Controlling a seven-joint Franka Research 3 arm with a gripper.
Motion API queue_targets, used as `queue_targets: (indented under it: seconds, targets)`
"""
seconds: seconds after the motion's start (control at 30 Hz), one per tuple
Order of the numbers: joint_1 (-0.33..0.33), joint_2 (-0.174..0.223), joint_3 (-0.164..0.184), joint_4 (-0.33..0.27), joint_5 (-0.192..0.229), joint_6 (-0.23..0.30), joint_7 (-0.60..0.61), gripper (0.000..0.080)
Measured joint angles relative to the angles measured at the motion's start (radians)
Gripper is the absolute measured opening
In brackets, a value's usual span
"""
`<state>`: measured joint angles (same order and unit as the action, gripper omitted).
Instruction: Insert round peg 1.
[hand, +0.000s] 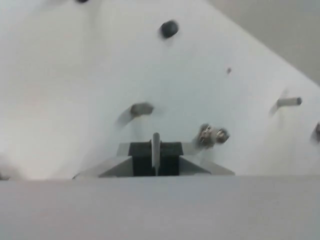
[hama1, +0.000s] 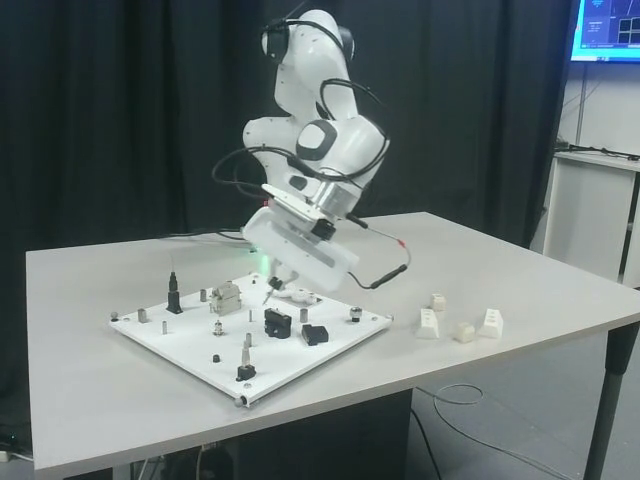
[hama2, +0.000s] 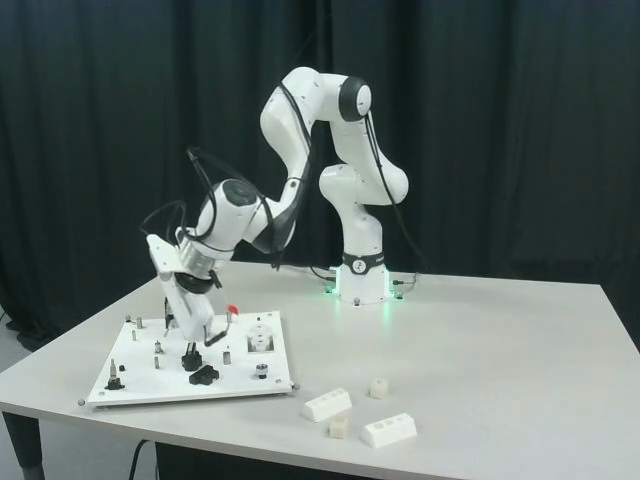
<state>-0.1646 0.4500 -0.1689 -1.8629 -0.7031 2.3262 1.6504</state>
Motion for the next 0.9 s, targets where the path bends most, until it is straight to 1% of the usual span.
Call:
queue_targets:
  seconds: [0.27, 0.33, 0.6, 0.73, 0.83, 0.9]
  targets:
    - [-0.022, 0.000, -0.044, -0.007, 0.011, 0.067, -0.060, 0.0029]
    - [-0.029, 0.000, -0.055, -0.012, 0.012, 0.092, -0.070, 0.0029]
    - [-0.053, 0.001, -0.113, -0.047, 0.034, 0.218, -0.120, 0.0029]
    - [-0.063, 0.005, -0.142, -0.064, 0.057, 0.284, -0.139, 0.0029]
    - [-0.074, 0.008, -0.158, -0.076, 0.086, 0.330, -0.161, 0.0029]
    - [-0.083, 0.012, -0.165, -0.080, 0.112, 0.357, -0.177, 0.0029]
